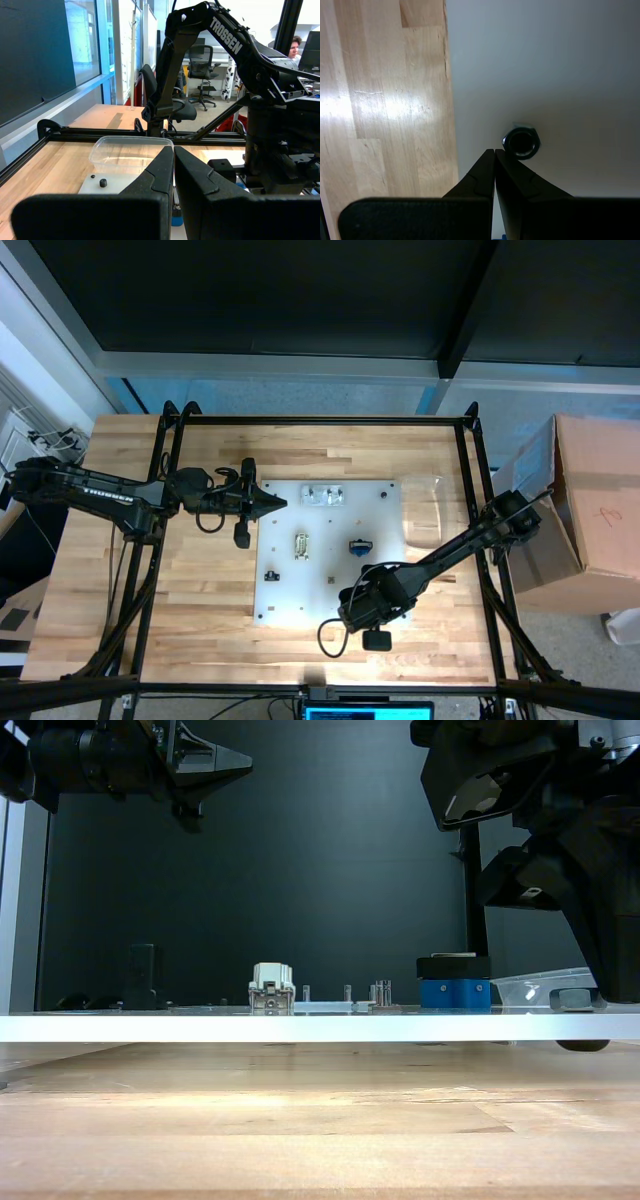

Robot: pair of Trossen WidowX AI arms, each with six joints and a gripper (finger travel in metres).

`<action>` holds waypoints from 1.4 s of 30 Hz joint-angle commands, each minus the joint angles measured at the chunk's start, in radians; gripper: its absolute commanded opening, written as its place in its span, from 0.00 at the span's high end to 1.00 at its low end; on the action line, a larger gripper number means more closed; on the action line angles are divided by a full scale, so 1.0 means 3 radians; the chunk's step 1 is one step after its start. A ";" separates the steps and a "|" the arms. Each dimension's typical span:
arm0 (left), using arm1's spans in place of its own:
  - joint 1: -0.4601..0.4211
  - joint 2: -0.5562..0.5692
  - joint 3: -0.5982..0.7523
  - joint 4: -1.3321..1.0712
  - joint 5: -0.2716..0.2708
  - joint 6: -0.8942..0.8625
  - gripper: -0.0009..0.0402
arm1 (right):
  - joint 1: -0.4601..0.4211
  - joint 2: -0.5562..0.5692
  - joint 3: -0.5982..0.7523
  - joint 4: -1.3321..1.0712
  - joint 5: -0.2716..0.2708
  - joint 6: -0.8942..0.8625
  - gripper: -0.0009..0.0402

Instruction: Unfasten the M12 nut and place it in the container

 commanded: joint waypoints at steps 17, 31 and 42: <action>0.0000 0.0000 0.0001 0.0000 0.0000 0.0001 0.98 | 0.0001 -0.0019 0.0067 -0.0458 0.0876 0.0244 0.98; 0.0000 0.0000 0.0001 0.0000 0.0000 0.0001 0.98 | 0.0004 -0.0223 0.0163 -0.0712 0.0291 0.0234 0.98; 0.0000 0.0000 0.0001 0.0000 0.0000 0.0001 0.98 | 0.0000 -0.0191 0.0146 -0.0261 -0.0323 0.0114 0.98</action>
